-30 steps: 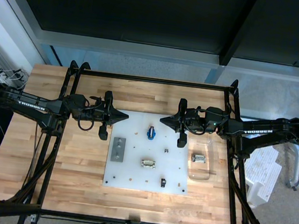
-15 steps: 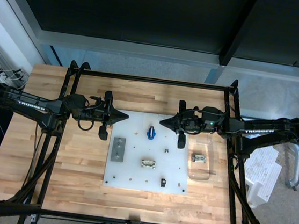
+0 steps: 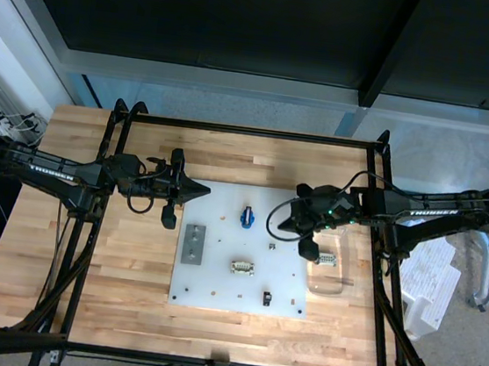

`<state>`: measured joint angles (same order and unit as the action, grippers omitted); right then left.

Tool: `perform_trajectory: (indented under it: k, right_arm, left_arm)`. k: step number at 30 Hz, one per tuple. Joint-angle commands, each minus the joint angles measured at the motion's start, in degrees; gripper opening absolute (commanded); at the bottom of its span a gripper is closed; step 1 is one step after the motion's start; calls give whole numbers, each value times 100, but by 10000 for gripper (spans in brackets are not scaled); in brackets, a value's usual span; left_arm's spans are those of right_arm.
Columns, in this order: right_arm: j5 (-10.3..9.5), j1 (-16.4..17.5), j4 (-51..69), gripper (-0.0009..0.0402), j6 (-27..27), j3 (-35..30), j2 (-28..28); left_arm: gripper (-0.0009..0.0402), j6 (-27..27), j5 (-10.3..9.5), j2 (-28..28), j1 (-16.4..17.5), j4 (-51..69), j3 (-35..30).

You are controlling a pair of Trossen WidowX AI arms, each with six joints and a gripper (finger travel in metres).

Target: Pick the HAN10E connector and install on the hub

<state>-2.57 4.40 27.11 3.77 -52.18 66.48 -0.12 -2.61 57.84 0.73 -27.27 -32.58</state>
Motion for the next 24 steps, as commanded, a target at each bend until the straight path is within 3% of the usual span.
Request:
perform_trajectory:
  k: [1,4,8,24]
  right_arm:
    - [15,184,538,0,4,-96,4]
    - [28,361,953,0,20,-127,4]
    - [278,579,1679,0,28,-146,4]
    - [321,1292,3213,13,459,-122,-2]
  left_arm:
    - [1,0,2,0,0,-2,-2]
    - [1,0,0,0,2,-4,-2]
    - [1,0,2,0,0,-2,-2]
    - [1,0,2,0,2,-4,-2]
